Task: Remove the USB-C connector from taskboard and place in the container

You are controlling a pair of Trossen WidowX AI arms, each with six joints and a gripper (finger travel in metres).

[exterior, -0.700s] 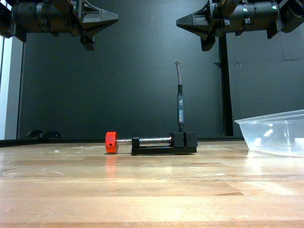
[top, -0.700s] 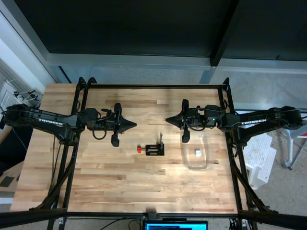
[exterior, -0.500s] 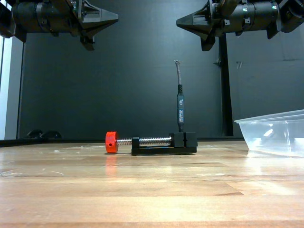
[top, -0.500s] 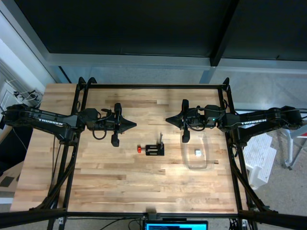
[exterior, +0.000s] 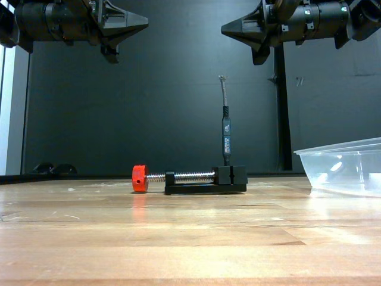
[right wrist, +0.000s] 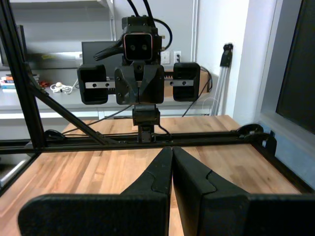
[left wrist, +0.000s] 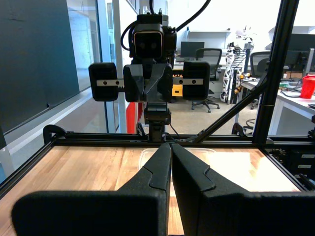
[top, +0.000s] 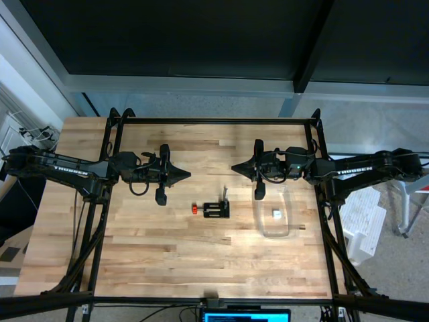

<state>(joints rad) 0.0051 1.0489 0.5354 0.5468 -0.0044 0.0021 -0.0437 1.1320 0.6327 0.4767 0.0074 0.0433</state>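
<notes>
Left gripper (top: 186, 175): fingers pressed together, arm level, raised, pointing inward. Right gripper (top: 235, 166): likewise, mirrored. USB-C connector (exterior: 226, 138): upright in taskboard (exterior: 205, 180); container (exterior: 342, 164) on right arm's side.

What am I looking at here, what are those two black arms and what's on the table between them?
Two robot arms reach toward each other above a wooden table. One picture looks down from above, one looks level along the tabletop, and two come from cameras on the arms. The left gripper and the right gripper both hang high, fingers shut, holding nothing. On the table sits the taskboard, a small black clamp with a red knob, with the USB-C connector standing upright in it. Beside it lies the clear container with a small white cube inside.
</notes>
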